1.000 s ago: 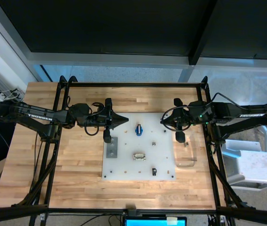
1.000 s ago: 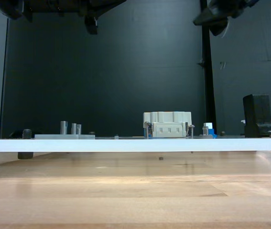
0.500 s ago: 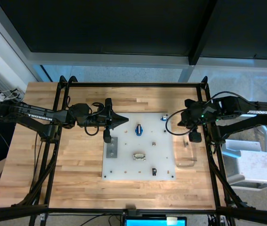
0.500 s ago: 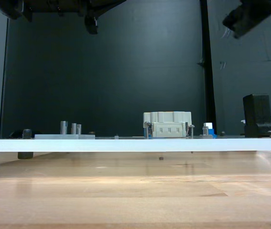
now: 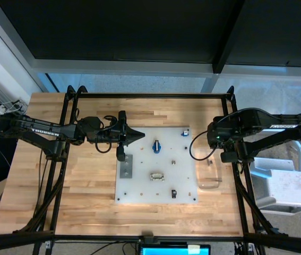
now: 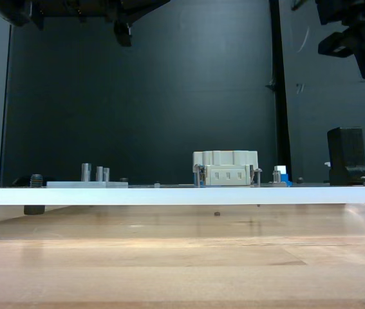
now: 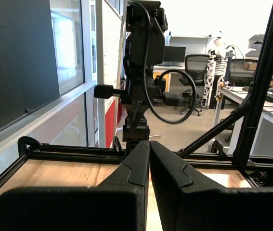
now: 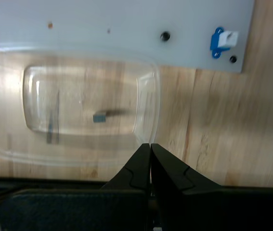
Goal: Pick the 16mm bar and place in it's hole on the taskboard
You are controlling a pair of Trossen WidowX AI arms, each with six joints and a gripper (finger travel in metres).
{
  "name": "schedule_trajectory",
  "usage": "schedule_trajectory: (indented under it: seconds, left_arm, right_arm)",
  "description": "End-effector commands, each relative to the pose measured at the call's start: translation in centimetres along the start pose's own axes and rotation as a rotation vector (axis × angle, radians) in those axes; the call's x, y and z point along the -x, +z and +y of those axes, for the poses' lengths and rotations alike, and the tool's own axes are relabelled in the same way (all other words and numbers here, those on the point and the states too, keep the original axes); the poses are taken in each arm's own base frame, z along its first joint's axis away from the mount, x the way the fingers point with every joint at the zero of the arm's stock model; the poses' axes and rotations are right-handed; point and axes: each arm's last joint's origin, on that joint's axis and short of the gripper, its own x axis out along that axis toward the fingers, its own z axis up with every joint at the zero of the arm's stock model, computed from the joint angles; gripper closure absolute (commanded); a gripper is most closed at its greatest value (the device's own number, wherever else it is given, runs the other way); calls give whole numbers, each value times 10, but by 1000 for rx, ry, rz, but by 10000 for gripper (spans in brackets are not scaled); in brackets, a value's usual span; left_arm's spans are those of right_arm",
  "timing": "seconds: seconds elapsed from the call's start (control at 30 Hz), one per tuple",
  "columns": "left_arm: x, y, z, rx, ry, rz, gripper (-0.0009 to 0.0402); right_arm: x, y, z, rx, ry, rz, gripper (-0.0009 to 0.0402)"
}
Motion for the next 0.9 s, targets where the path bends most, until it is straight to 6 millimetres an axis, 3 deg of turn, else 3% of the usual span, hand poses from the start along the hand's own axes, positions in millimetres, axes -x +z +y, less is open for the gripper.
schedule_trajectory:
  seconds: [0.03,0.37,0.7,0.9]
  left_arm:
    - [0,0,0,0,0,0,393]
    - [0,0,0,0,0,0,393]
    - [0,0,0,0,0,0,393]
    - [0,0,0,0,0,0,393]
  right_arm:
    - [-13,0,3,13,5,63,393]
    - [-65,-7,23,80,54,145,378]
    - [-96,-4,38,70,90,159,258]
    - [-107,0,40,73,87,160,206]
